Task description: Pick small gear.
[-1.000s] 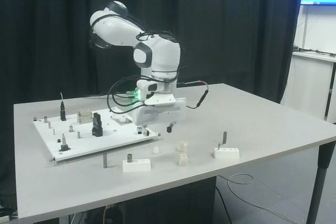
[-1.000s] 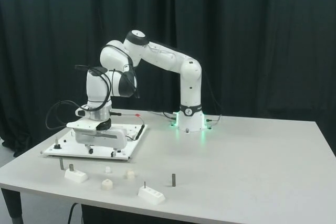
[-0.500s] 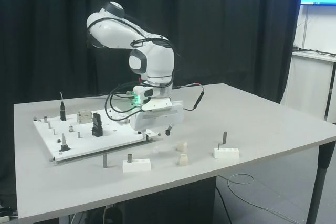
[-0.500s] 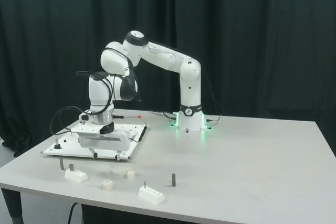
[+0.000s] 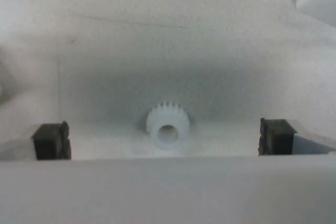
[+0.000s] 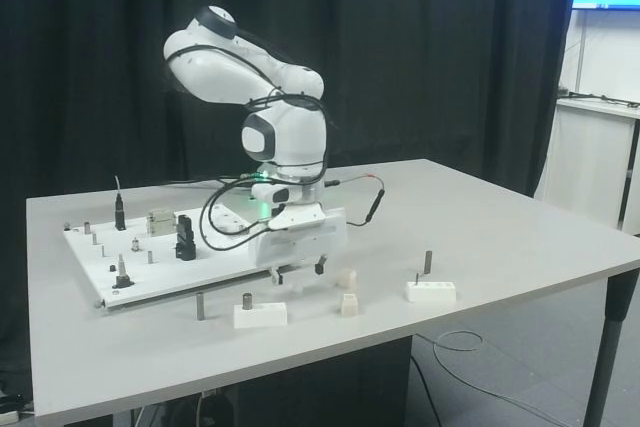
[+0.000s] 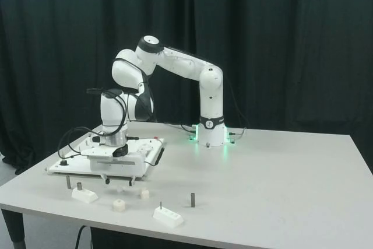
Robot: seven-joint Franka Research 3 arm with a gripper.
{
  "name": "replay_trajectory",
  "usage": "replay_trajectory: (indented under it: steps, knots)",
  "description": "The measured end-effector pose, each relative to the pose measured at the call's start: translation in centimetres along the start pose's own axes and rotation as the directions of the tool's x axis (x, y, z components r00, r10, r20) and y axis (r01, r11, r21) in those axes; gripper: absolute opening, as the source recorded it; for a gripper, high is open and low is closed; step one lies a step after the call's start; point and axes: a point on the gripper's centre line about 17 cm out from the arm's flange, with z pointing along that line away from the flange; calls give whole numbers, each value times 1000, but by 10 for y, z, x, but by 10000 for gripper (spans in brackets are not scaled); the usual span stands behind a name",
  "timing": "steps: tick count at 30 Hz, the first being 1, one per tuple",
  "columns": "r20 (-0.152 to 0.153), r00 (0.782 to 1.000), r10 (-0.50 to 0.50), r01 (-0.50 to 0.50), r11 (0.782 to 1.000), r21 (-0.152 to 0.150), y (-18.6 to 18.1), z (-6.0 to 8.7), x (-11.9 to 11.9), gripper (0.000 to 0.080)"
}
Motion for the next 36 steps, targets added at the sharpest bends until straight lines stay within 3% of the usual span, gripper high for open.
replay_trajectory:
  steps: [13,32,34,36]
  knots:
    - [-7,1000,7,-7,1000,12,1,19,-4,800]
    - [-14,1000,12,-12,1000,21,-1,26,-6,800]
    - [-14,1000,13,-13,1000,22,-1,27,-6,522]
    - [-14,1000,13,-13,1000,22,-1,27,-6,522]
